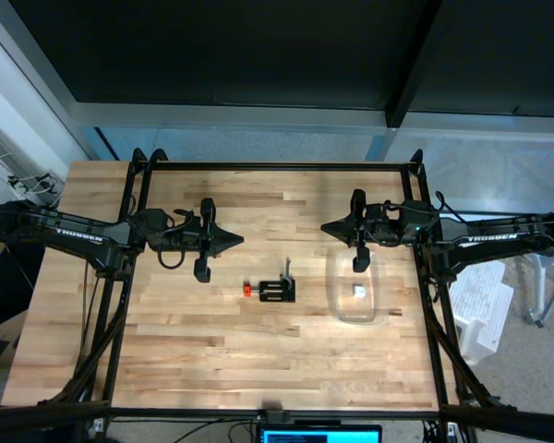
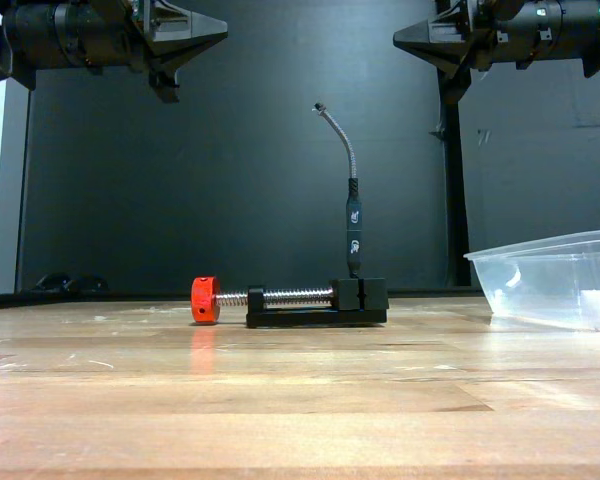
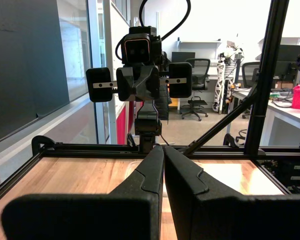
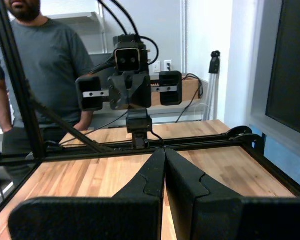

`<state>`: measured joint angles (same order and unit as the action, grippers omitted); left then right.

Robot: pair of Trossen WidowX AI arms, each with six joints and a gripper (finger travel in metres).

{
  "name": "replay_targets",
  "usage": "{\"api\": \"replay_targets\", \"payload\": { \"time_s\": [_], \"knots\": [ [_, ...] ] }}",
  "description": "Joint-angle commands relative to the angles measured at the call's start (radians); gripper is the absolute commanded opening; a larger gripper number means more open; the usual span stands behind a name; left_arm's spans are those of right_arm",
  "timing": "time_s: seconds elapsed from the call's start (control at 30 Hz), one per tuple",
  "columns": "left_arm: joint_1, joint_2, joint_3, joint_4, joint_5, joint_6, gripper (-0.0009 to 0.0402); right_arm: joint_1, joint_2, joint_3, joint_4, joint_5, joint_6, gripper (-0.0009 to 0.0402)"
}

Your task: Pick the USB-C connector and install on taskboard

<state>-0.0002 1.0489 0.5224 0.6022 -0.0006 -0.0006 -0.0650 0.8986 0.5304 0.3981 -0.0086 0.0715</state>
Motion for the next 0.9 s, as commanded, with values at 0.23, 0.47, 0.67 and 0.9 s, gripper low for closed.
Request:
{"api": "replay_targets", "payload": {
  "time_s": [0.23, 0.47, 0.67, 0.9],
  "knots": [
    [0.000, 0.000, 0.000, 0.000, 0.000, 0.000, 0.0000, 0.013, 0.001, 0.001, -0.021, -0.009, 0.010, 0.0000],
    [0.000, 0.000, 0.000, 0.000, 0.000, 0.000, 0.0000, 0.015, 0.000, 0.001, -0.019, -0.009, 0.043, 0.0000],
    [0.000, 0.000, 0.000, 0.000, 0.000, 0.000, 0.0000, 0.017, 0.000, 0.001, -0.019, -0.008, 0.051, 0.0000],
    [0.000, 0.000, 0.000, 0.001, 0.000, 0.000, 0.0000, 0.023, 0.000, 0.001, -0.019, 0.001, 0.052, 0.0000]
  ]
}}
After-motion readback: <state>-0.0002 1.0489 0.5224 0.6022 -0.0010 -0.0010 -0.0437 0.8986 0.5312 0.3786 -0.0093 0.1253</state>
